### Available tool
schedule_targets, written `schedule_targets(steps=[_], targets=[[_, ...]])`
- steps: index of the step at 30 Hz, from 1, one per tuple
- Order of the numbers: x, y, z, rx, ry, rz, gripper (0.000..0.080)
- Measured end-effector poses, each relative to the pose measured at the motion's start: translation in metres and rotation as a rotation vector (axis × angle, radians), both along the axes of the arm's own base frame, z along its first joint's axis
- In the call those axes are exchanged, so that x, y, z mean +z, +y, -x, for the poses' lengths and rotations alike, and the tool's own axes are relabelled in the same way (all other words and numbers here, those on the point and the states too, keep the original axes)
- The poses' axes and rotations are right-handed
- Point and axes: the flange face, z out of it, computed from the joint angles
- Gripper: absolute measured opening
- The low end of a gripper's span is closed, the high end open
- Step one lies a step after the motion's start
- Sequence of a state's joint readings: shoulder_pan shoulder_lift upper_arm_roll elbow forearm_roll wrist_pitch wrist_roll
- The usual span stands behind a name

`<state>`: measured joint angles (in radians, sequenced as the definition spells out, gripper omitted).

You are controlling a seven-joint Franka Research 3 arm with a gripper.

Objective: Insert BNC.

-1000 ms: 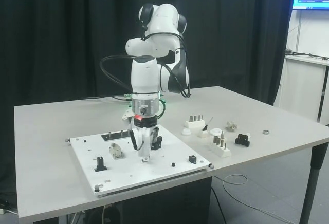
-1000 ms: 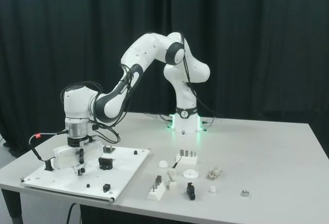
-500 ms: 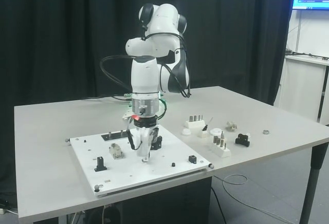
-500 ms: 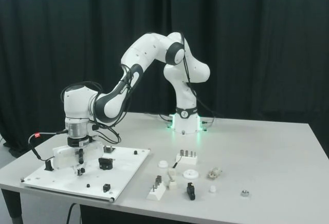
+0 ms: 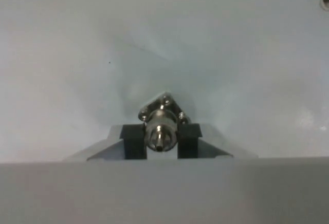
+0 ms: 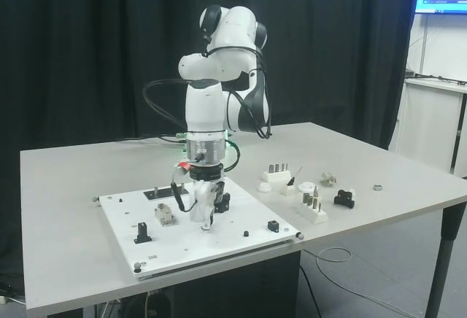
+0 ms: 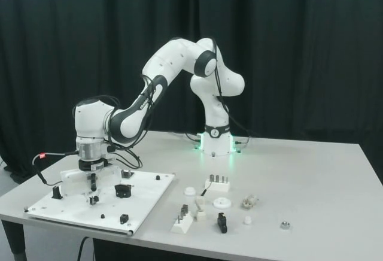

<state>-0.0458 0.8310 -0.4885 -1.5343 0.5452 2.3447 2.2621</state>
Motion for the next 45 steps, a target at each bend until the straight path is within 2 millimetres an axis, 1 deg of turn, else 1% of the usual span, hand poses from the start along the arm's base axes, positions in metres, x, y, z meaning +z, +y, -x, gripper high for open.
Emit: schedule_targets(steps=[17,36,45], targets=[[-0.0004,0.0016,0.0033,-0.06,-0.022,0.002,0.0126],[-0.0014,-0.0004,0.0079,-0.195,-0.059,-0.032,0.0126],[-0.0016,-0.0001,0.01,-0.231,-0.071,-0.036,0.0126]])
